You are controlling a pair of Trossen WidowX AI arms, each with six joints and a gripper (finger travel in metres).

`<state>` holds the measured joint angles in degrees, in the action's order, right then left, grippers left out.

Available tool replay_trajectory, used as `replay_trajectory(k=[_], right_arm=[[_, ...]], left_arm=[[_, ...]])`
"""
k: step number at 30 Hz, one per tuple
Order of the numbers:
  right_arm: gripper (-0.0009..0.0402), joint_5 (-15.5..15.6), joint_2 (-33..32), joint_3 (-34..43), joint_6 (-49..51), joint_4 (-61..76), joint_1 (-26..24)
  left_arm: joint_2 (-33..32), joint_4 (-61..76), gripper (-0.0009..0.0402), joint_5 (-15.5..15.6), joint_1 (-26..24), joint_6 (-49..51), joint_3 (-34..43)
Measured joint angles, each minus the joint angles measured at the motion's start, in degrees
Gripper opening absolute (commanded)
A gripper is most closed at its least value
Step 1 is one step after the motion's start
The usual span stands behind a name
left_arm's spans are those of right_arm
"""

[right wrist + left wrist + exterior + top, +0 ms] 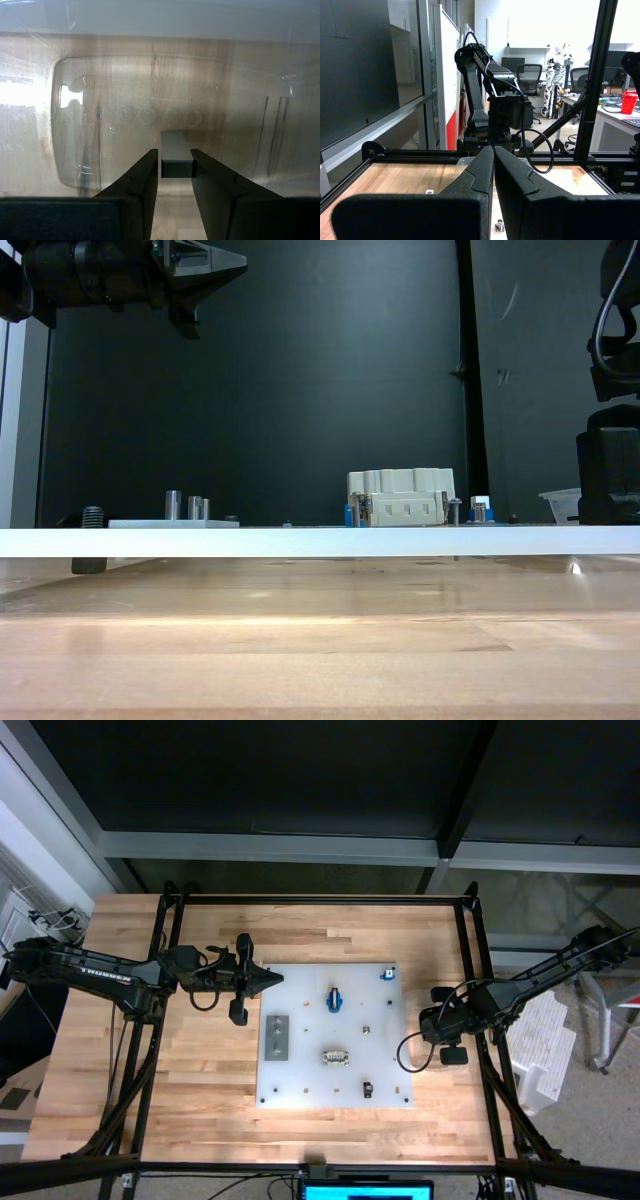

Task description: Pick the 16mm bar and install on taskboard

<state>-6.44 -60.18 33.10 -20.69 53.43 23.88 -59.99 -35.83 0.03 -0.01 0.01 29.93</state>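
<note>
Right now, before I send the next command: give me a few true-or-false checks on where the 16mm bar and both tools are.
1. The left tool is shut with nothing in it. True.
2. The 16mm bar is seated on the taskboard. False: it is at the right tool, over the clear tray, clear of any seat on the board.
3. The right tool is beyond the taskboard's right edge, pointing down. True.
4. The left tool rests on the taskboard. False: the low view shows it hanging well above the board, over its left edge.
</note>
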Motion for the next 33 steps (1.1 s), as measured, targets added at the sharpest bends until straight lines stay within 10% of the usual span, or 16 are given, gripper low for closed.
replay_trajectory(k=[12, 33], right_arm=[[-0.0002, 0.0, 0.0, 0.0, 0.0, 0.0, 0.0], [0.0004, 0.0, -2.7, 14.9, 0.6, 13.1, 0.6]], left_arm=[[0.0, 0.0, 0.0, 0.0, 0.0, 0.0, 0.0], [0.0, 0.0, 0.0, 0.0, 0.0, 0.0, 0.0]])
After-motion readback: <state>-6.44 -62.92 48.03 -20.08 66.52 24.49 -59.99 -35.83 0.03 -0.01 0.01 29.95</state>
